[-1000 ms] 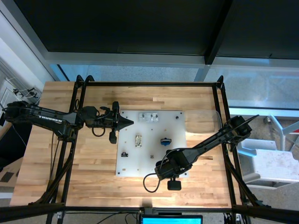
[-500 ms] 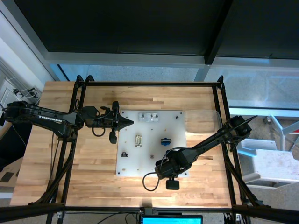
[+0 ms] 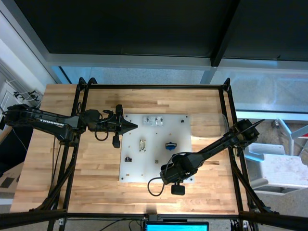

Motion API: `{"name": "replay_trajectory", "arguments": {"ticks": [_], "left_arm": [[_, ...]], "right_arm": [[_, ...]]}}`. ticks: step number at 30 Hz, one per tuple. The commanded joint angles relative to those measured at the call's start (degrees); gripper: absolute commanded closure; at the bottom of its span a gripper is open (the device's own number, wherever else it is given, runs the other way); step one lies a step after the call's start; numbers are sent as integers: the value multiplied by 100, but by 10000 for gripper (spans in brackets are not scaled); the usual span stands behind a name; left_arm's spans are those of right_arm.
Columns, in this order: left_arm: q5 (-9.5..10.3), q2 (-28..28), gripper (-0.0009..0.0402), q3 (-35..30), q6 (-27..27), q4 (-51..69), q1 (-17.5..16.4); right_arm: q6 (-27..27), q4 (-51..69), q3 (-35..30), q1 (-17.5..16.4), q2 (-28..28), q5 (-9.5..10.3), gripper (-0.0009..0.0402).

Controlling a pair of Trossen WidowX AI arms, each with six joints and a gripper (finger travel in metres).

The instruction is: Unfasten the M12 fastener and place in the container

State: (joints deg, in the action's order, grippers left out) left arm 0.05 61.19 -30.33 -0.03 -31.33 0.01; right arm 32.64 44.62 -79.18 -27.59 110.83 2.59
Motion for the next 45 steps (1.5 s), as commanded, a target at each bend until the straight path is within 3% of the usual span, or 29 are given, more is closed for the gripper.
{"name": "replay_trajectory", "arguments": {"ticks": [1, 12, 15, 28, 29, 30, 32, 33, 34, 36, 40, 42, 45], "left_arm": [[0, 2, 393, 0, 2, -2, -2], [0, 2, 393, 0, 2, -2, -2], [0, 2, 393, 0, 2, -2, -2], [0, 2, 393, 0, 2, -2, -2], [0, 2, 393, 0, 2, -2, -2], [0, 2, 393, 0, 2, -2, 0], [0, 2, 393, 0, 2, -2, -2], [0, 2, 393, 0, 2, -2, 0], [0, 2, 393, 0, 2, -2, 0], [-2, 2, 393, 0, 2, -2, 0], [0, 2, 393, 0, 2, -2, 0], [0, 2, 393, 0, 2, -2, -2], [0, 7, 393, 0, 2, 0, 0]], "right_arm": [[-4, -4, -2, 0, 7, -22, 393], [57, 9, -2, -2, -15, -184, 393], [140, 61, -2, -4, -15, -308, 393], [33, 72, -2, -2, -17, -326, 393], [-52, 114, -2, -2, -22, -483, 393], [-24, 199, -2, -4, -55, -852, 393], [291, 413, -2, -4, -116, -1775, 393], [367, 514, -2, -4, -168, -2085, 393], [382, 590, -9, -4, -195, -2262, 393], [442, 804, -72, -4, -236, -2404, 393], [501, 940, -122, -17, -280, -2304, 393], [579, 940, -157, -17, -284, -1952, 393], [553, 918, -254, -20, -284, -1150, 393]]}}
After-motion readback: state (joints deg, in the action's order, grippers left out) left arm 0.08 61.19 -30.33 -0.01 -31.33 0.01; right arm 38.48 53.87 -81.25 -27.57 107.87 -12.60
